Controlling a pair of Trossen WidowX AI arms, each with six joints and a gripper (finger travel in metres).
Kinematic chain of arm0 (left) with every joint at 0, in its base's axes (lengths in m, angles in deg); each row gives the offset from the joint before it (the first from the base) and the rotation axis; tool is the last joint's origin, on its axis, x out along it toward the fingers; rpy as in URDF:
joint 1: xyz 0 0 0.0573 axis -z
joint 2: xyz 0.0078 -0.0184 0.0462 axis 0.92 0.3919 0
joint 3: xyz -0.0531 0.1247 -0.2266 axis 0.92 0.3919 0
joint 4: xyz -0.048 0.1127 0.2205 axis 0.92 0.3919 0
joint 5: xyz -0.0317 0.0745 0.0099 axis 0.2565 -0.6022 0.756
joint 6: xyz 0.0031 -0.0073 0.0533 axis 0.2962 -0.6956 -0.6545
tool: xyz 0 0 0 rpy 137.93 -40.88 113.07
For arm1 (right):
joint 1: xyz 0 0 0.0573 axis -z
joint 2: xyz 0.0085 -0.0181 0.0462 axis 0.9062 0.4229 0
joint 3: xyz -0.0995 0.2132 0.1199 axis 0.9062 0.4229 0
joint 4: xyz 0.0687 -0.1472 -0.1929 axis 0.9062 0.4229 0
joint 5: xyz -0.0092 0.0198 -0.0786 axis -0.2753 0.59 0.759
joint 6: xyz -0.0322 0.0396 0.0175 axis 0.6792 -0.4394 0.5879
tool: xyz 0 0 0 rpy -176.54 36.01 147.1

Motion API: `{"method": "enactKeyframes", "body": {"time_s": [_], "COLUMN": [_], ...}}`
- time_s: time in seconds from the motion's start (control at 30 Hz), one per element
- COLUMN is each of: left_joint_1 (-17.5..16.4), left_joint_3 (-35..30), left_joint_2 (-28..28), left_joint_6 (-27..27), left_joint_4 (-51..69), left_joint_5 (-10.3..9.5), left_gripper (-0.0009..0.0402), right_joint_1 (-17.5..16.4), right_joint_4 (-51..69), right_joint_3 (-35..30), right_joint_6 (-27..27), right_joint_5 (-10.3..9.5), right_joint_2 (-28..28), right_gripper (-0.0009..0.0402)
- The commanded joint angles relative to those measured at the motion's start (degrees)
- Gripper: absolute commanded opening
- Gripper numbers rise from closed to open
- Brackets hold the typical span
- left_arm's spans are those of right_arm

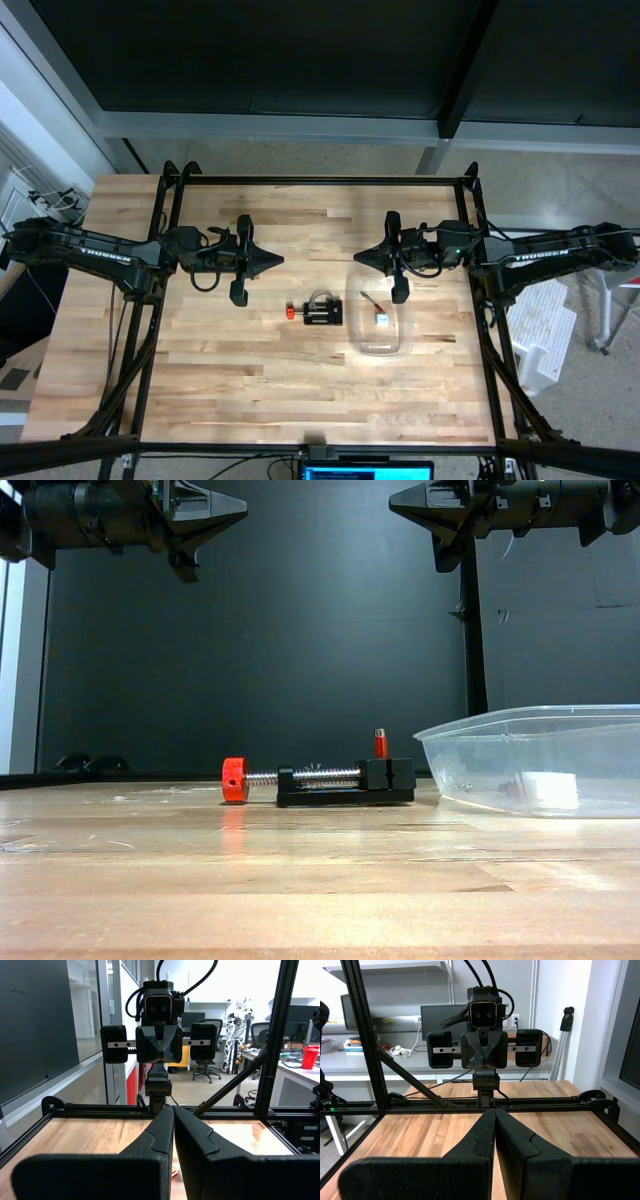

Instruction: Remove the RCA connector from the receptacle and place in the container

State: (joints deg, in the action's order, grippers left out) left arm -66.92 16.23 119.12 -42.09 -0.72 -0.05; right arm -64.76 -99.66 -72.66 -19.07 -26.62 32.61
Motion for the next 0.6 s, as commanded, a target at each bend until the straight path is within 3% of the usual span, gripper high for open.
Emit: {"method": "enactKeyframes", "body": {"time_s": [0.03, 0.3, 0.37, 0.6], "left_joint_1": [0.0, 0.0, 0.0, 0.0], "left_joint_3": [0.0, 0.0, 0.0, 0.0], "left_joint_2": [0.0, 0.0, 0.0, 0.0], "left_joint_6": [0.0, 0.0, 0.0, 0.0], "left_joint_4": [0.0, 0.0, 0.0, 0.0], "left_joint_5": [0.02, 0.02, 0.02, 0.02], "left_gripper": [0.0, 0.0, 0.0, 0.0], "right_joint_1": [0.0, 0.0, 0.0, 0.0], "right_joint_4": [0.0, -1.0, -1.6, -1.7], "right_joint_3": [0.0, 0.1, 0.1, 0.4], "right_joint_6": [0.0, 0.2, 0.2, 0.2], "right_joint_5": [0.44, 1.62, 3.06, 2.54], "right_joint_2": [0.0, 0.0, 0.0, 0.0], "right_gripper": [0.0, 0.0, 0.0, 0.0]}}
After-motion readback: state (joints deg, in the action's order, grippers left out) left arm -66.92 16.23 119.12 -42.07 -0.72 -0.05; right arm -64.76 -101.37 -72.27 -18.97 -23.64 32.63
